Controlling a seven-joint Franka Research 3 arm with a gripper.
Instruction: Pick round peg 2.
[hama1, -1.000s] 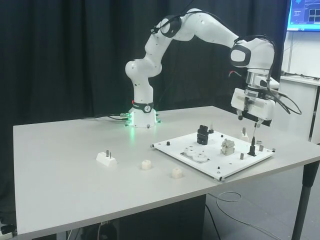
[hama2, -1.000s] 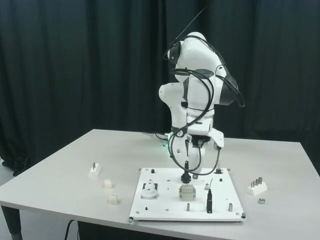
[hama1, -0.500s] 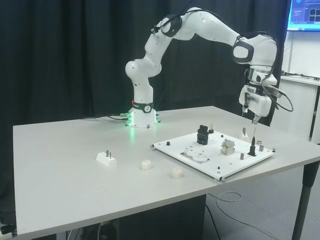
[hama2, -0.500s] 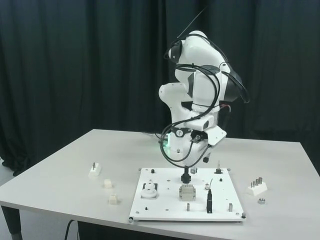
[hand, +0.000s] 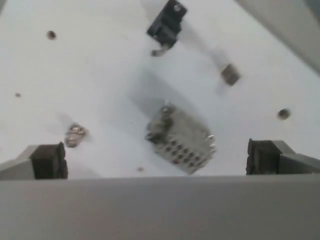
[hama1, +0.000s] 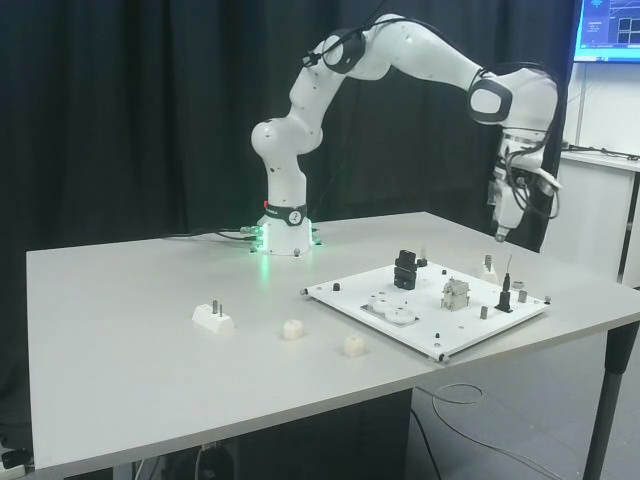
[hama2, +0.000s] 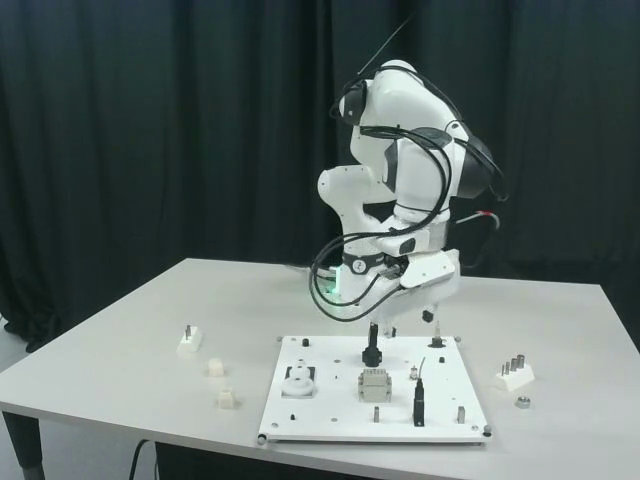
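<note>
Overhead, the gripper (hand: 155, 160) hung with fingers (hand: 47, 161) spread and empty above the white board (hama1: 345, 297). Only the second room view showed the peg holder (hama2: 514, 374) at three o'clock, well apart.

**One board, three loose blocks, two peg holders on grey table**

One white board (hama2: 330, 412) lies on the table (hama2: 120, 350). Left of the board: one white holder (hama2: 188, 342) with two pegs, plus two small white blocks (hama2: 215, 367). Right of the board: one holder (hama2: 514, 375) with three pegs, and one nut (hama2: 521, 402).
</note>
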